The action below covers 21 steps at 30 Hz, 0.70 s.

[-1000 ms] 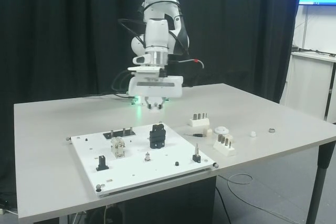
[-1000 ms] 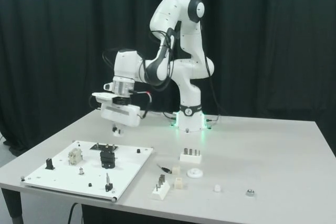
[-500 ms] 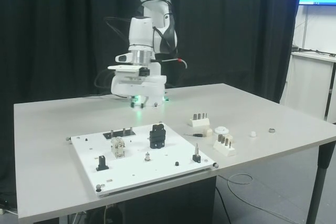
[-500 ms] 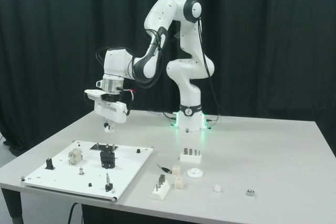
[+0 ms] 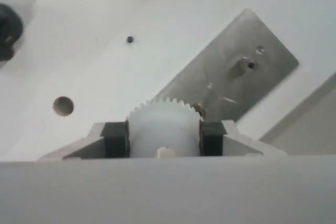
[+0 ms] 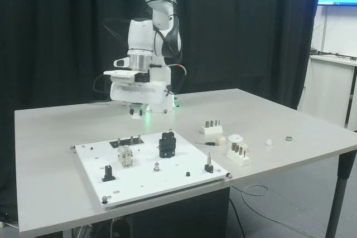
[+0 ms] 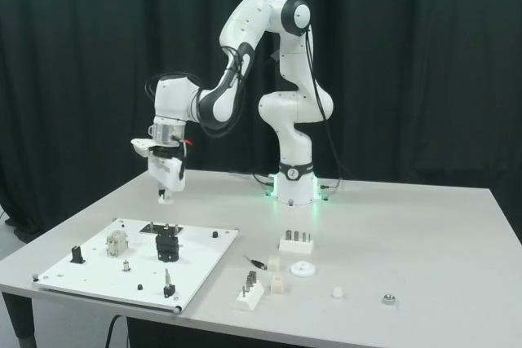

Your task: Insert medium gear.

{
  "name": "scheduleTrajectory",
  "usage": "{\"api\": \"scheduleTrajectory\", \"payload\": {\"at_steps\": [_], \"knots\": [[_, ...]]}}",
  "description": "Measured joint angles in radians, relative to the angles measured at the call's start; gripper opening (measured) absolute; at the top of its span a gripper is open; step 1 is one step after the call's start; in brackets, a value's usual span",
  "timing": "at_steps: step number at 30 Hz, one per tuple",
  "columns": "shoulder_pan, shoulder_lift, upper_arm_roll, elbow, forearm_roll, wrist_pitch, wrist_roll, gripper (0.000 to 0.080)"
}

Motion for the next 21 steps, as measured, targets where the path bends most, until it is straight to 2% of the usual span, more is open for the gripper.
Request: {"api": "scheduleTrajectory", "payload": {"at_steps": [13, 21], "knots": [[-0.026, 0.046, -0.001, 0.001, 0.000, -0.018, 0.158, 0.0283], [-0.029, 0.068, -0.001, 0.008, 0.001, -0.045, 0.204, 0.0283]]}}
